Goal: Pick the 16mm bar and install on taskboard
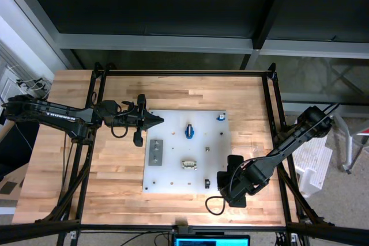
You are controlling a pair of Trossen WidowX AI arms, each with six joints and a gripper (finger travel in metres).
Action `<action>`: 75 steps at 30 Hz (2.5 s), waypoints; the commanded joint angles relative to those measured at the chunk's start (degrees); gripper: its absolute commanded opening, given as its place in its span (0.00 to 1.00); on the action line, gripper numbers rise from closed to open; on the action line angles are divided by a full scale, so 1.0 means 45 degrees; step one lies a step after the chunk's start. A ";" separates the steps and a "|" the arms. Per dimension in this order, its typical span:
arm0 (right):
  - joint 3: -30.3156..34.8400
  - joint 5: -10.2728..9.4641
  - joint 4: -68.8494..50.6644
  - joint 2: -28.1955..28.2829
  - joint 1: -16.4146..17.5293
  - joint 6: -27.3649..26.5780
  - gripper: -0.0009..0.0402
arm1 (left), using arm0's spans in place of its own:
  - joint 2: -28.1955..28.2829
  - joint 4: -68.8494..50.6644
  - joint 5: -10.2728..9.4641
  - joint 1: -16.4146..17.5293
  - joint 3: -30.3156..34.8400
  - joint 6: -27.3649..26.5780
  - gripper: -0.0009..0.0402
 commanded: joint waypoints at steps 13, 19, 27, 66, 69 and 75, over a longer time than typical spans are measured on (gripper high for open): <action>0.0034 0.1035 -0.0321 -0.0743 -0.0112 -0.0170 0.50 | 0.0005 0.0005 0.0005 0.0000 0.0005 0.0000 0.02; 0.0034 0.1540 -0.0257 -0.1938 -0.1341 -0.1724 0.43 | 0.0005 0.0000 0.0005 0.0005 0.0005 0.0000 0.02; 0.0029 0.1651 0.0952 -0.3555 -0.3740 -0.4847 0.27 | 0.0005 0.0005 0.0005 0.0005 0.0005 0.0000 0.02; -0.6679 -0.1166 1.5654 -0.7762 -0.8757 -0.9272 0.02 | 0.0005 0.0000 0.0010 0.0000 0.0005 0.0000 0.02; -0.7111 -0.1166 1.6407 -0.7844 -0.8762 -0.9262 0.02 | 0.0005 0.0005 0.0005 0.0000 0.0005 0.0000 0.02; -0.7830 -0.1185 1.7767 -0.7859 -0.8811 -0.9078 0.02 | 0.0005 0.0005 0.0005 0.0000 0.0005 0.0000 0.02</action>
